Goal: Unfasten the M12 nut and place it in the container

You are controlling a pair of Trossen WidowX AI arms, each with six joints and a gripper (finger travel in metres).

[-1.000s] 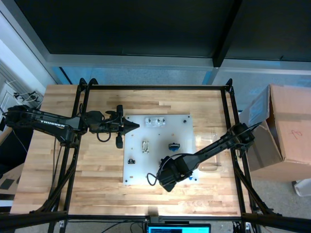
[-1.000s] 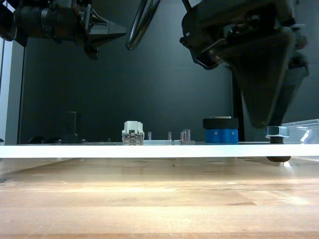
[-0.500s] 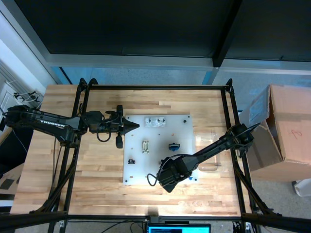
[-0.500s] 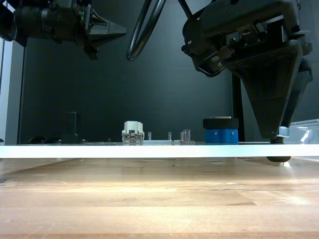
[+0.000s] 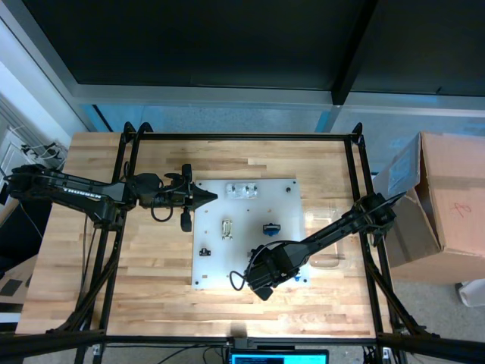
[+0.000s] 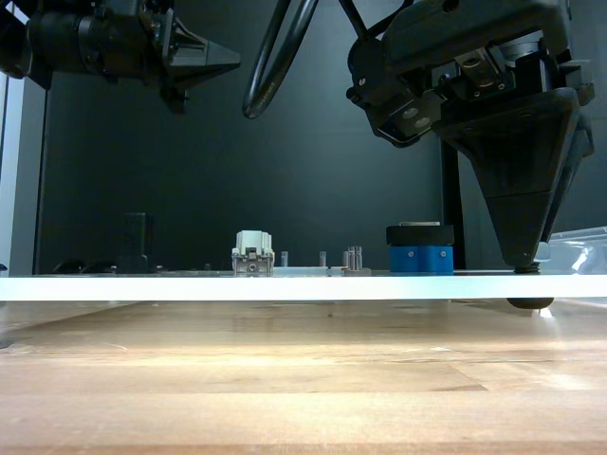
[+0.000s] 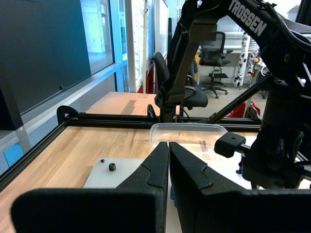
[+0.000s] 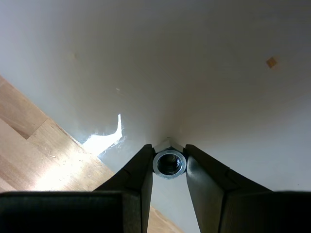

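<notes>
Robotics lab: framed wooden workbench (image 5: pixel 151 258), office chairs (image 7: pixel 212 46), cardboard box (image 5: pixel 447 205)

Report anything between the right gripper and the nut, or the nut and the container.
Nothing visible. The right gripper is closed on the nut at its stud; bare board lies toward the container. The left gripper hangs shut over the board's far left.

A: R gripper (image 8: pixel 169 150), what's w/ the fingers (image 8: pixel 139 177)?
B: Both pressed vs the M12 nut (image 8: pixel 169 164), one per side. Nut sits right btwn the tips, bore toward the cam, dark inside. Can't tell if it's on its stud.
A: Under it?
B: White board (image 8: pixel 204 73). Wood table (image 8: pixel 29 145) lies outside one finger, w/ a glare patch (image 8: pixel 104 141) on the board near that tip. Small tan square (image 8: pixel 272 61) well ahead of the other finger.
</notes>
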